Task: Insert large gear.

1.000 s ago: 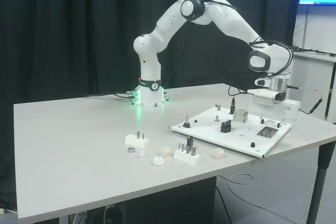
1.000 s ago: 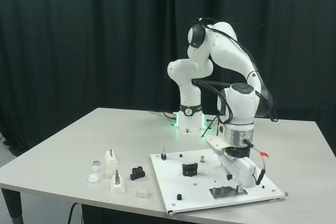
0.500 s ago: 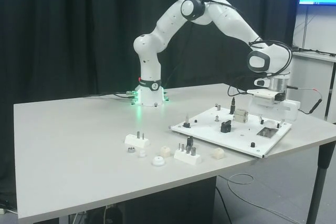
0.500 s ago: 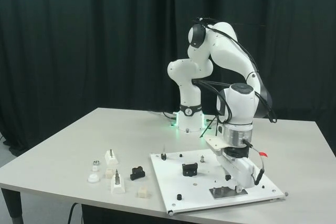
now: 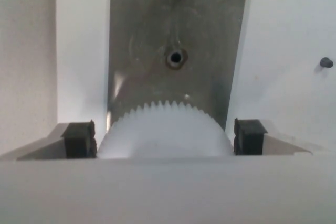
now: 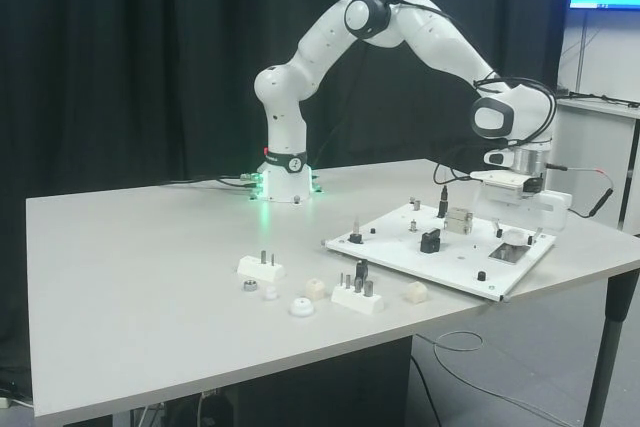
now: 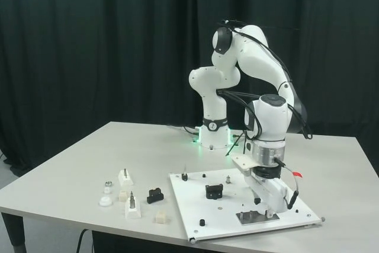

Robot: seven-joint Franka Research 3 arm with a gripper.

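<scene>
Pincer (image 5: 164, 139) clamps the large gear (image 5: 165, 129), a white toothed disc with fine teeth along its rim, above the grey metal plate (image 5: 157, 35).

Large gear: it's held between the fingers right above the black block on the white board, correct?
Not quite. The wrist view shows the large gear in the gripper above the grey metal plate with its pegs, not the black block.

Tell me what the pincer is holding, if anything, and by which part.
The pincer holds the large white gear, its black pads pressing opposite sides of the toothed rim, above the grey plate.
</scene>
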